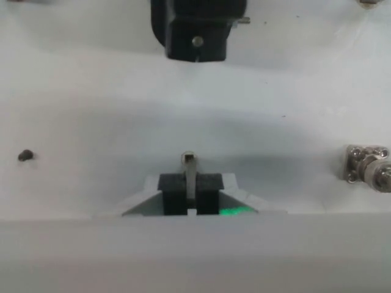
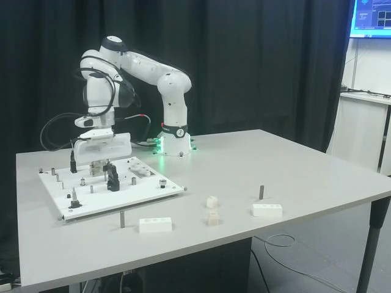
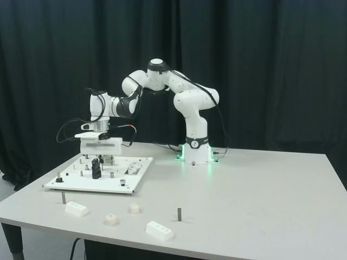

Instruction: Insert square peg 1.

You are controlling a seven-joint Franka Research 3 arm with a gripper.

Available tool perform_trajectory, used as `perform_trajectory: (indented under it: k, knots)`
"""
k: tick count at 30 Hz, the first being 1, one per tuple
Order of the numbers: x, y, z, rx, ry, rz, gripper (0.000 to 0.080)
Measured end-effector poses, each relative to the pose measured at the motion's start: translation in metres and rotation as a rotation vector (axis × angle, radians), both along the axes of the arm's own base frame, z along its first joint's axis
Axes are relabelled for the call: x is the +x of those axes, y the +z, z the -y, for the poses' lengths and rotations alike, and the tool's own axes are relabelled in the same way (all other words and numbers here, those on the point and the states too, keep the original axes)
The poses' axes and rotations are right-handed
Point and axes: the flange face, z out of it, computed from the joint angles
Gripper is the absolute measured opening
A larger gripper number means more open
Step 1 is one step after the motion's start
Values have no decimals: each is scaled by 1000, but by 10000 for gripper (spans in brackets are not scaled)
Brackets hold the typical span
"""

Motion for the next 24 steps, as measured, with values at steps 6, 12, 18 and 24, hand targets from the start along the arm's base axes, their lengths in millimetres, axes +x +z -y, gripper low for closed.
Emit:
perform_trajectory:
  k: [6, 12, 18, 24]
  knots:
    - [-2, 0, -3, 2, 2, 0, 27]
    - [-4, 0, -3, 2, 0, 0, 27]
    - [-5, 0, -2, 1, -3, 0, 27]
    - [-5, 0, -1, -3, -2, 5, 27]
